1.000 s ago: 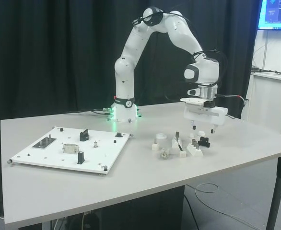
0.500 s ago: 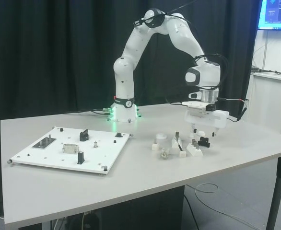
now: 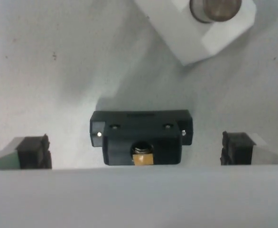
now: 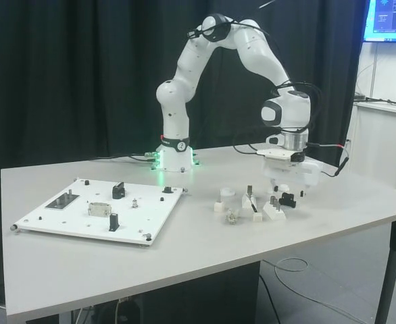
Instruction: Pick D-SUB.
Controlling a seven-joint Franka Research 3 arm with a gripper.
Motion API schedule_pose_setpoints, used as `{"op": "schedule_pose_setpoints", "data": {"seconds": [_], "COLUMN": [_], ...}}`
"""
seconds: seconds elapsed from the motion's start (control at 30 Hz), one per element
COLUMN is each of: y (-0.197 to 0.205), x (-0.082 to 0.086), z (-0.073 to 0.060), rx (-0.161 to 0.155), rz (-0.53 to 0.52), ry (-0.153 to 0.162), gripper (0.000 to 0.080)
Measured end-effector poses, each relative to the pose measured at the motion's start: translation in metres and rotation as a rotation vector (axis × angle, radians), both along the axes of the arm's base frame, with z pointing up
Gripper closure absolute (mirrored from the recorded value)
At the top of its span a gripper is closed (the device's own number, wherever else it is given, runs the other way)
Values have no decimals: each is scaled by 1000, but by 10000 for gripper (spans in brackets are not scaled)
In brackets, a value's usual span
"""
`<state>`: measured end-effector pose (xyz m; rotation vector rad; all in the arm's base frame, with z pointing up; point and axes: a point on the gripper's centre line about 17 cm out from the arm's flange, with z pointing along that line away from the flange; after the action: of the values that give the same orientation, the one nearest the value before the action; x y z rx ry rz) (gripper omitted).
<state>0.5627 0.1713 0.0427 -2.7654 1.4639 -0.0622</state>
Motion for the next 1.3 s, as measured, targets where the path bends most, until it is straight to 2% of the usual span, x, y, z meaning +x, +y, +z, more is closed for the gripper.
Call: {"op": "schedule_pose_setpoints", "data": {"seconds": [0.3,1.3], "y": [9,6], "x": [-3,-2], "z": [-6,-14], "rx": [24,18], "rz": [5,0], "ry": [16,24], "gripper": [3,3]}}
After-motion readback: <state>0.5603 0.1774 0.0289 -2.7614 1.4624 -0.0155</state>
